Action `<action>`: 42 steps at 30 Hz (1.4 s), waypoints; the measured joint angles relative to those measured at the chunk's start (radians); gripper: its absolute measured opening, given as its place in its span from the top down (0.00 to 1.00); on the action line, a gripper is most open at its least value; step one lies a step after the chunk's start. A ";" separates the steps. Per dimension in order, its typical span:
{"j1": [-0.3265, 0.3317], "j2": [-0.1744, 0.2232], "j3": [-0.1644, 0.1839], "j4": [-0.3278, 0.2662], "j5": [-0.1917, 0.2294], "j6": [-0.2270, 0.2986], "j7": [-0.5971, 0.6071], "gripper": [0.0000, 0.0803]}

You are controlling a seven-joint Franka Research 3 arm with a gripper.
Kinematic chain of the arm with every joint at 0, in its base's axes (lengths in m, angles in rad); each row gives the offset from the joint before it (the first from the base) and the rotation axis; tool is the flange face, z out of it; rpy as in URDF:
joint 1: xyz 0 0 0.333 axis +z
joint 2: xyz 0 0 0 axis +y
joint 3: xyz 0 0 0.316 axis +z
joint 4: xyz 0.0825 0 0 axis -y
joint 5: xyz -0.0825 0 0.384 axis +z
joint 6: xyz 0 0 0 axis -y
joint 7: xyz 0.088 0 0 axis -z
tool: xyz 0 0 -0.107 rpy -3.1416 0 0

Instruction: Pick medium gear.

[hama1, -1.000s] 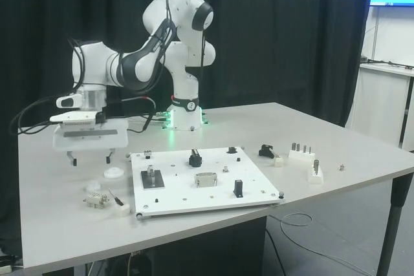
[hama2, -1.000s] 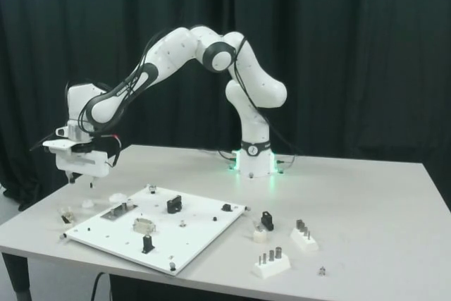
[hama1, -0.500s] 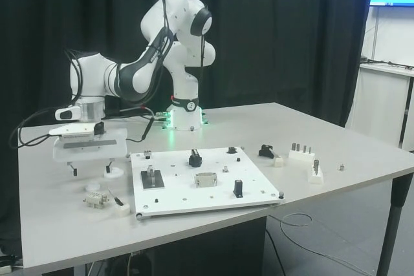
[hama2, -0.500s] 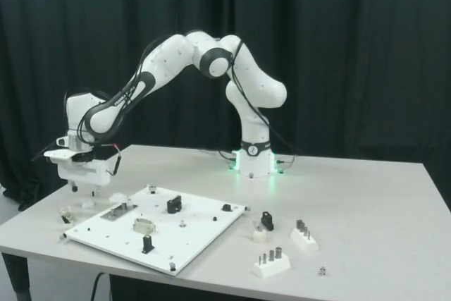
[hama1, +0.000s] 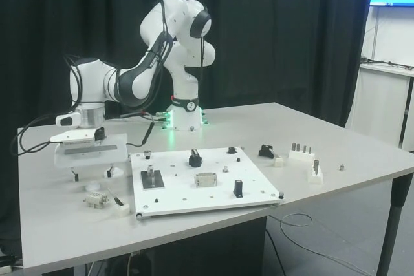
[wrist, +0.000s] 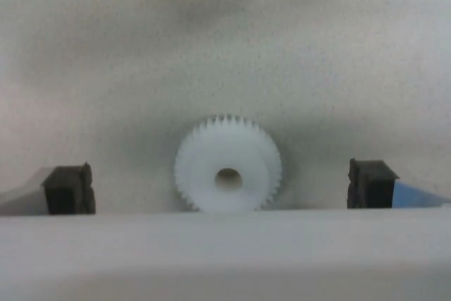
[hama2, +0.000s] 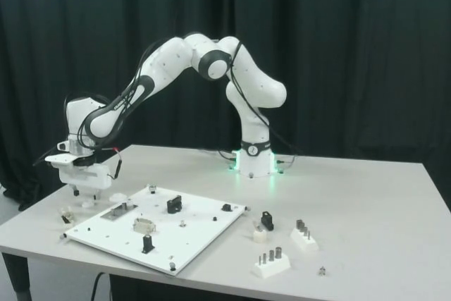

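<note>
A white toothed gear (wrist: 227, 165) with a round centre hole lies flat on the grey table. In the wrist view it sits between my two black fingertips (wrist: 68, 189), with wide gaps on both sides. The gripper (wrist: 220, 187) is open and holds nothing. From the room cameras the gripper (hama1: 92, 174) (hama2: 85, 192) hangs low over the table, left of the white board. A small white gear (hama1: 94, 187) (hama2: 87, 204) lies just below it. A second, wider white gear (hama1: 116, 171) (hama2: 116, 195) rests beside the finger nearer the board.
The white assembly board (hama1: 200, 192) with black and metal parts lies right of the gripper. A metal connector (hama1: 95, 201) and a white block (hama1: 121, 210) sit near the front edge. White peg holders (hama1: 301, 153) (hama1: 315, 174) and a black part (hama1: 265, 151) stand further right.
The arm has brought the gripper down toward the table and a little away from the board. The fingers stayed open and the gears have not moved.
</note>
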 joint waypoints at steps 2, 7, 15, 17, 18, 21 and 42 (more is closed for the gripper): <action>-0.003 0.004 0.003 0.003 0.001 0.000 -0.001 0.00; -0.007 0.014 0.008 0.007 0.006 0.000 -0.006 0.00; -0.008 0.027 0.010 0.011 0.021 0.000 -0.014 0.00; -0.008 0.030 0.010 0.012 0.024 0.001 -0.017 0.00; -0.008 0.031 0.010 0.013 0.026 0.001 -0.019 0.00; -0.008 0.035 0.010 0.015 0.029 0.001 -0.021 0.00; -0.012 0.049 0.016 0.017 0.035 0.011 -0.026 0.00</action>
